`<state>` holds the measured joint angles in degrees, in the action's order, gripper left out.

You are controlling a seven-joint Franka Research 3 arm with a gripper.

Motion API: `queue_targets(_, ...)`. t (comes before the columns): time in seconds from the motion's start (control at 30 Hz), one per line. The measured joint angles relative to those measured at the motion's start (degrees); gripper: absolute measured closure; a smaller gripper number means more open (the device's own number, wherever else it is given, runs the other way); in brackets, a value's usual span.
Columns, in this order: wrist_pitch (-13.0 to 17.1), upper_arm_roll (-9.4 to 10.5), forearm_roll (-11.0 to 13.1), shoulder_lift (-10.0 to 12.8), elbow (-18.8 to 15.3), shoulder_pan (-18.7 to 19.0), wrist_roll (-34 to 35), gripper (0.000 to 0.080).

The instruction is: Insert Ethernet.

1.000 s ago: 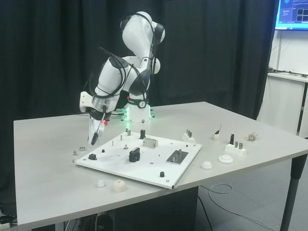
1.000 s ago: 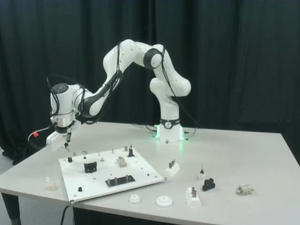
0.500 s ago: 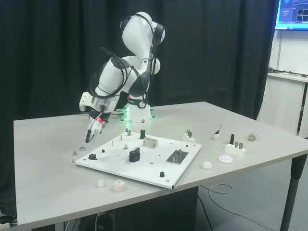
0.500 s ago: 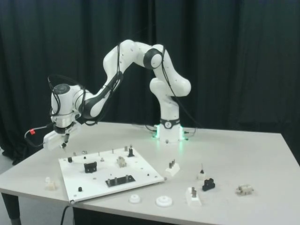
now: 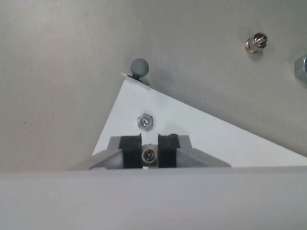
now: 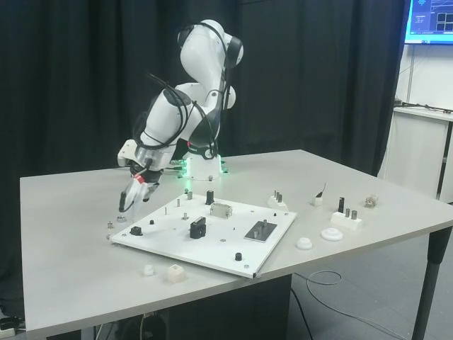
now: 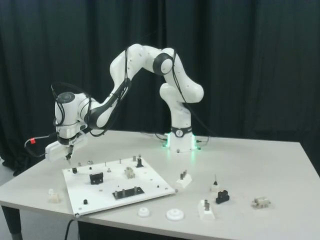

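ethernet plug (image 5: 148, 155) | apparently clamped in gripper (image 5: 148, 152) | above white board (image 5: 192, 134) corner

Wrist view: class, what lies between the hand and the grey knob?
A nut on the white board, between hand and knob, shown in the wrist view.

Black curtains (image 7: 250, 60) hang behind the grey table (image 6: 64, 234). At far right stand a white cabinet (image 6: 417, 149) and a wall screen (image 6: 430, 20).
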<state>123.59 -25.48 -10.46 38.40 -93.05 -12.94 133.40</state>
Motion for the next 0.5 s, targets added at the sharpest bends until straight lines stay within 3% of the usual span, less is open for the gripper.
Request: queue_targets(0.5,0.0,-2.32,1.7,0.9,0.0,1.8,2.8,0.0737)
